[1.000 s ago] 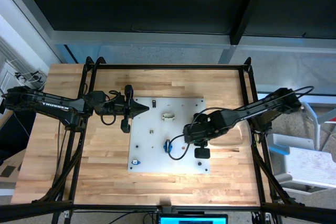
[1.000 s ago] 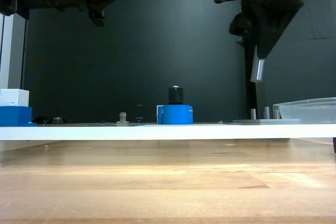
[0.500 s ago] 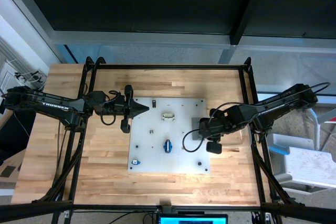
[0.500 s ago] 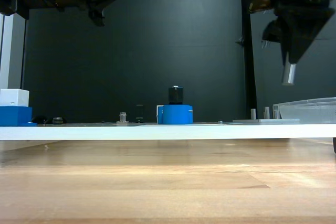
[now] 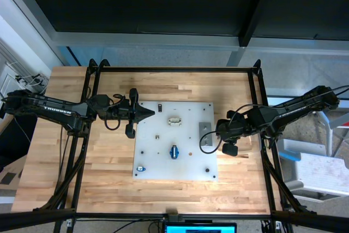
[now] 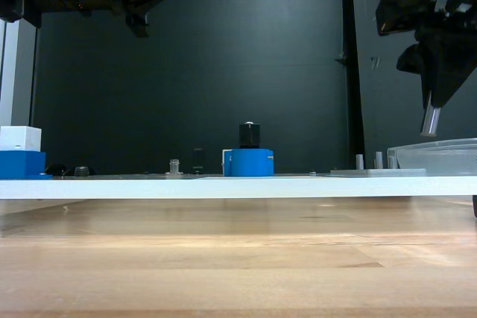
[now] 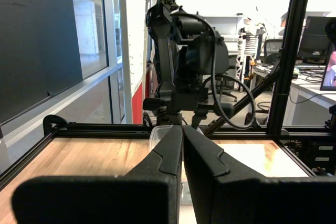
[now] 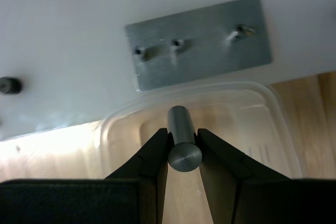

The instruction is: Pick the 16mm cylinder and place it in the container

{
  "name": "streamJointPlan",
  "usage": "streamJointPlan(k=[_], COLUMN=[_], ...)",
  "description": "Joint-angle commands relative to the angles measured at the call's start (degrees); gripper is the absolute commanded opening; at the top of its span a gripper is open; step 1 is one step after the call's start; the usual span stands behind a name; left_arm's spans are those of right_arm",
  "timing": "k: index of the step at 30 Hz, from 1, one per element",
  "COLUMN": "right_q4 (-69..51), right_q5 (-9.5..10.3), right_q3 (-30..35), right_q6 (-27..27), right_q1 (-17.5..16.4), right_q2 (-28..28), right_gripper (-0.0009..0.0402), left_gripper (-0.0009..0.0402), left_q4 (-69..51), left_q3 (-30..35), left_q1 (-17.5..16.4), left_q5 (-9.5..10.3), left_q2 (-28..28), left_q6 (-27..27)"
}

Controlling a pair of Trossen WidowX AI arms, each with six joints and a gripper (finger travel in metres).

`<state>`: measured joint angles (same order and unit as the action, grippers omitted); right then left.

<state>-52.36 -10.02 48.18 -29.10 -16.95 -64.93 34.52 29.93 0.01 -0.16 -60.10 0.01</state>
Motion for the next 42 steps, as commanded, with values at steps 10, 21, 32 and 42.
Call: streamJointPlan(k=[10, 21, 32, 42], right_q4=[7.37, 9.86, 9.38, 9.35], right_q5=[-4.02, -4.04, -4.0, -5.57], right_q3=[-9.42, -14.03, -15.13, -15.15], right_q6=[-5.22, -5.14, -5.2, -6.43], right_q1=[0.09, 0.09, 0.09, 0.09], right_q2=[6.47, 9.07, 9.38, 9.31], right_gripper=[0.0, 0.0, 0.0041, 0.0105], left_gripper=[0.0, 0.0, 0.0, 0.0], left_q4=[0.0, 0.0, 0.0, -0.02], left_q3=[0.02, 0.02, 0.02, 0.02], left_q1=[0.0, -0.02, -0.02, 0.0], left_q5=[-0.02, -0.02, -0.02, -0.02], left_q2=[0.0, 0.0, 0.0, 0.0], left_q6=[0.0, -0.02, 0.0, 0.0])
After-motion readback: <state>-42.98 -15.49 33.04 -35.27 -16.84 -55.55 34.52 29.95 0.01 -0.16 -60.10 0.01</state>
